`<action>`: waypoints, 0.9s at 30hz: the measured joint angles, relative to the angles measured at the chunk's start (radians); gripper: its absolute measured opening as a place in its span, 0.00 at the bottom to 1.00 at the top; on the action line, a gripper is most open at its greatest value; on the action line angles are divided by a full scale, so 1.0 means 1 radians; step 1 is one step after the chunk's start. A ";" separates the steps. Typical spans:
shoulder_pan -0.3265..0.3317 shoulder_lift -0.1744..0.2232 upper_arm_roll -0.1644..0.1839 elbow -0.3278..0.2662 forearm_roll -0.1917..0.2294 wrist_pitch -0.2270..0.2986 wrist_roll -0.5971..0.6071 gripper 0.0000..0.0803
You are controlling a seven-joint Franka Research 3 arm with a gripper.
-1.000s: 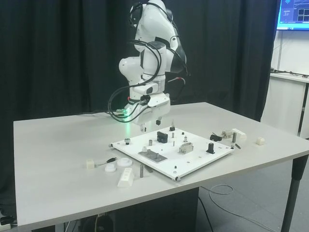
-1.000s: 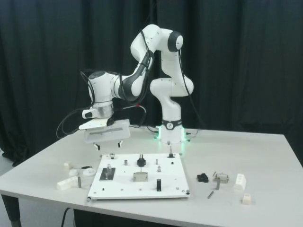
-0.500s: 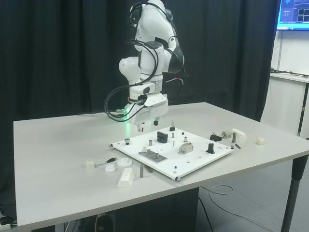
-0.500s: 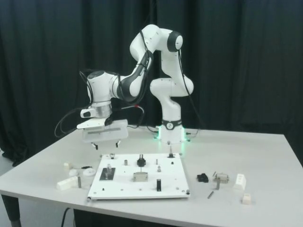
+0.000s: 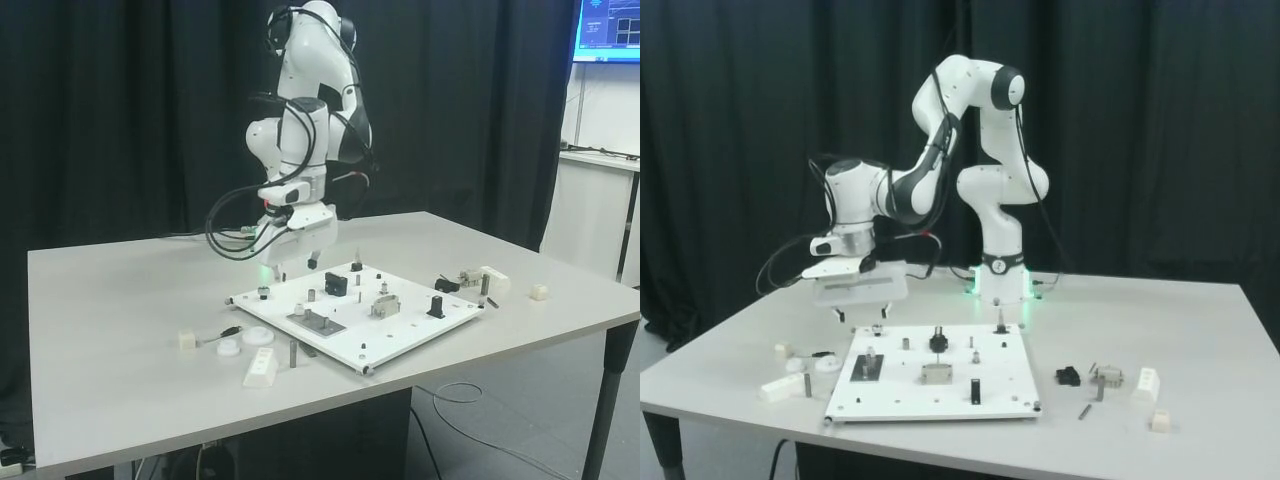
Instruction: Remove small gear.
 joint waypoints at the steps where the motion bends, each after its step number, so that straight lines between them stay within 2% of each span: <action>1: 0.000 0.000 0.000 -0.010 0.001 0.014 0.000 1.00; 16: 0.000 0.013 0.003 -0.130 0.067 0.215 -0.041 1.00; 27: 0.000 0.048 0.015 -0.154 0.107 0.303 -0.058 1.00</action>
